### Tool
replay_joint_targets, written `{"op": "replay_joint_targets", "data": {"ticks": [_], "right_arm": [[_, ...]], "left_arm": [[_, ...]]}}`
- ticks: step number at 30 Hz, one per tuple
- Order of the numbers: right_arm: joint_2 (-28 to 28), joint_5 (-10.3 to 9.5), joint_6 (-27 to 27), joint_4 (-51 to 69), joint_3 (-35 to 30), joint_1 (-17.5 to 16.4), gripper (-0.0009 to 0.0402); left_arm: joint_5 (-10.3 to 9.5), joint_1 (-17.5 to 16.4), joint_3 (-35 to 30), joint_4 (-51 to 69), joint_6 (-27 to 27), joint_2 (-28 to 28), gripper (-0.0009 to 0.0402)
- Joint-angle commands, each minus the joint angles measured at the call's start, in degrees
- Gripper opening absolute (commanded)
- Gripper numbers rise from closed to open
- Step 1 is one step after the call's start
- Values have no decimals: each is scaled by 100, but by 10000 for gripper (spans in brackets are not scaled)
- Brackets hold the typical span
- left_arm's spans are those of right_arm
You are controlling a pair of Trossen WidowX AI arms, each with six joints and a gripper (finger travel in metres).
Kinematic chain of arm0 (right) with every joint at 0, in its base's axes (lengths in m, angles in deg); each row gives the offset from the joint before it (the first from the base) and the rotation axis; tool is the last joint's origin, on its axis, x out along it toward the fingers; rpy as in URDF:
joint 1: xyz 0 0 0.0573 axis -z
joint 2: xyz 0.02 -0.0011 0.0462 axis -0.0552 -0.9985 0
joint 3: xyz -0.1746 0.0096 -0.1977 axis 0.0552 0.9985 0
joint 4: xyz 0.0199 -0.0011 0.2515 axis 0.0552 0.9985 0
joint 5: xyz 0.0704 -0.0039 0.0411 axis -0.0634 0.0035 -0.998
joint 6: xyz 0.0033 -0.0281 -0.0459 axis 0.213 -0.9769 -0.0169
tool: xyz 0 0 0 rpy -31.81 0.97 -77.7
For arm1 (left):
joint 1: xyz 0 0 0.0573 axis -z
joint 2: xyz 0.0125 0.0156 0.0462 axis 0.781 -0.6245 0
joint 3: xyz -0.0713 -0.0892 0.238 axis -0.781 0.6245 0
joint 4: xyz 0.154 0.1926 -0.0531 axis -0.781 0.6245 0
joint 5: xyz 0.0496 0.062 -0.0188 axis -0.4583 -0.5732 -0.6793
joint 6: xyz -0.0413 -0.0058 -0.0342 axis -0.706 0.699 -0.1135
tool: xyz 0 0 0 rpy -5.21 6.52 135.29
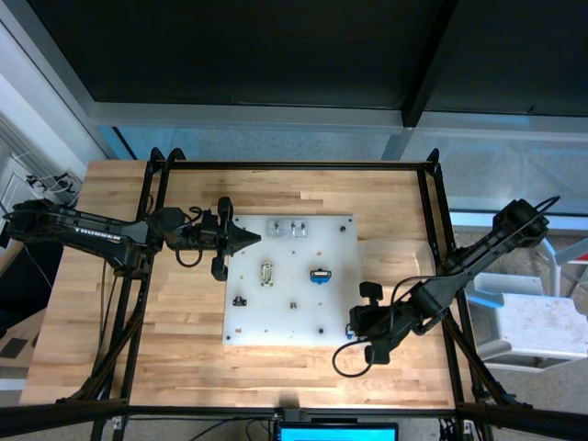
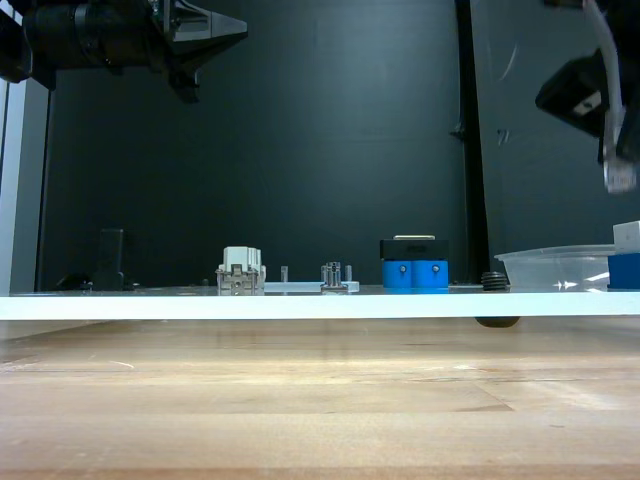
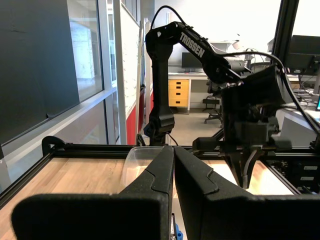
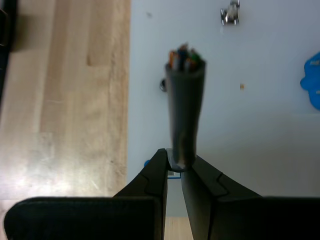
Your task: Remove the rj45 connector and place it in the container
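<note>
- High view: my right gripper (image 1: 353, 328) hangs over the near-right corner of the white board (image 1: 276, 314). I cannot make out from here what it holds. The container (image 1: 409, 266) lies just off the board's right edge, farther away than the gripper, so the carry runs right and away. The left gripper (image 1: 255, 237) hovers at the board's far-left edge, well apart from that route.
- Low view: the rj45 connector (image 2: 620, 165) dangles below the right gripper, well above the board. If I carry it low, its hanging end could catch the container's near wall. That could knock it loose or shove the light container.
- Left wrist view: the left fingers are pressed together with nothing between them. I expect no trouble from that side.
- Right wrist view: the right jaws are almost together, pinching only the very end of the connector's grey stub. With so small a bite it may swivel or slip in a quick move. Released from height, it could bounce out of the shallow container.
</note>
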Motion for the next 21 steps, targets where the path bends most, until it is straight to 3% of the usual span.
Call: {"op": "replay_joint_targets", "data": {"ticks": [1, 18, 21], "right_arm": [[160, -48, -50, 192, -74, -2, 0], [684, -61, -136, 1360, -678, 90, 0], [684, -221, -140, 1360, -669, 136, 0]], "left_arm": [[2, 0, -2, -2, 2, -2, 0], [2, 0, -2, -2, 2, -2, 0], [2, 0, -2, -2, 2, -2, 0]]}}
